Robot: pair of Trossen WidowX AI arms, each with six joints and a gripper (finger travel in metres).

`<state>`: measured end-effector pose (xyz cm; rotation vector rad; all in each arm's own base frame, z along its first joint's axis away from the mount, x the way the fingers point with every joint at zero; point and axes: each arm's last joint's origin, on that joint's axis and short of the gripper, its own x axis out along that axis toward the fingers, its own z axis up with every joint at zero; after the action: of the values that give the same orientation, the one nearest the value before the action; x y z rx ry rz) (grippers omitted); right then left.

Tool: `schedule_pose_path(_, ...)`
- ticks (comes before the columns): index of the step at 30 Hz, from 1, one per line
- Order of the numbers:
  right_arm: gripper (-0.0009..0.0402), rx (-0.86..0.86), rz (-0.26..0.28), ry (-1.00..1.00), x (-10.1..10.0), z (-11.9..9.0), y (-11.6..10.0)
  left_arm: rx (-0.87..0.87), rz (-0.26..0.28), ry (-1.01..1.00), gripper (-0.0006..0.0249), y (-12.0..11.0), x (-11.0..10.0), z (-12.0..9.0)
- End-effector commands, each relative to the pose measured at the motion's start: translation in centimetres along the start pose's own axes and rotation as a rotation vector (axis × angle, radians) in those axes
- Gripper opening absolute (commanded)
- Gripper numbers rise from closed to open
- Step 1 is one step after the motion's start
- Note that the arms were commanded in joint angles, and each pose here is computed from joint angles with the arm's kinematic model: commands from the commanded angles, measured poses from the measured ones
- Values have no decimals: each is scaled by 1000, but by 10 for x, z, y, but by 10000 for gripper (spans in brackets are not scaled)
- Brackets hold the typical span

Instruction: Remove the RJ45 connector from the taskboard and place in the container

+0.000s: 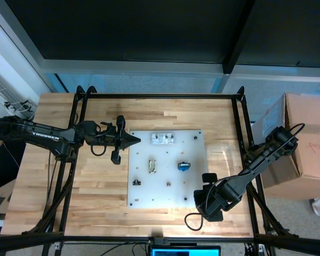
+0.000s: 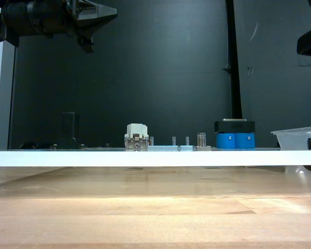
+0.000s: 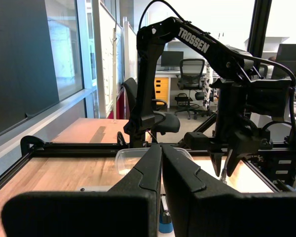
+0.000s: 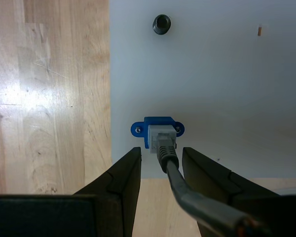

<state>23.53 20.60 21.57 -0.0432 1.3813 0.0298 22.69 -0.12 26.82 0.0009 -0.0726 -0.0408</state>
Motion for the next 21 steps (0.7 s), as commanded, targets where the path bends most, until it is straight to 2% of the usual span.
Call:
schedule_pose_path(1, 106, -1, -2, 2, 0, 0, 0, 0, 0, 0, 0, 0, 0, 0)
schedule_pose_path(10, 78, 0, 0, 0, -4, 0, -1, 0, 0, 0, 0, 0, 0, 0)
schedule_pose_path(13, 51, 0, 0, 0, -4, 0, -1, 0, 0, 0, 0, 0, 0, 0)
schedule_pose_path(17, -5, -1, 1, 1, -4, 0, -1, 0, 0, 0, 0, 0, 0, 0)
schedule_pose_path(21, 2, -1, 3, 0, -4, 0, -1, 0, 0, 0, 0, 0, 0, 0)
